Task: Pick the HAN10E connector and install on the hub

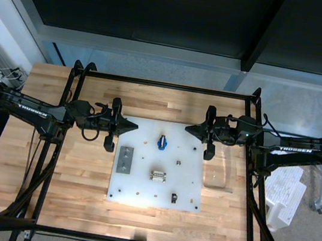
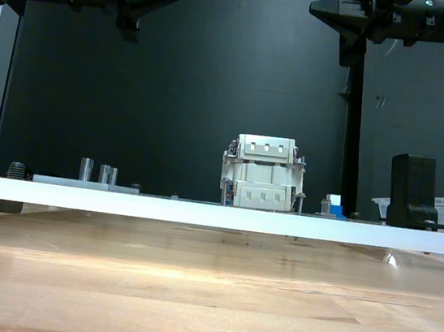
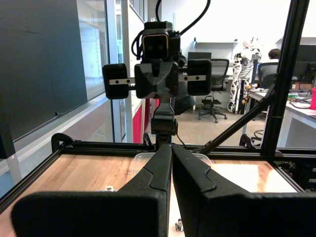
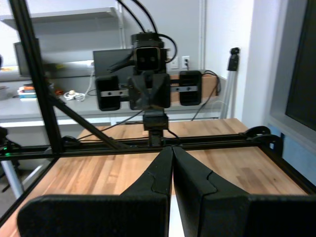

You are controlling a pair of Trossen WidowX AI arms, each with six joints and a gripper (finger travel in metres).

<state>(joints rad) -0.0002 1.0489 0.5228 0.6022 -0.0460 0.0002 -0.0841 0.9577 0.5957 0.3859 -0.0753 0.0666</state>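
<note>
1. Pale-grey HAN10E connector (image 2: 267, 150) sits on top of the hub (image 2: 263, 194), apparently in place.
2. Left hand (image 1: 136, 127) and right hand (image 1: 188, 128) hang high either side of the hub, both pinched closed, empty.
3. Risk: if only half-seated, any nudge tilts it.

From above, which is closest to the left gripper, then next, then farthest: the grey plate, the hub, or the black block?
1. The grey plate, on the white board's left side, by the left gripper.
2. The hub, mid-board.
3. The black block, near edge, right of the hub.
The right gripper hangs over the board's far edge, right side; both are shut.
</note>
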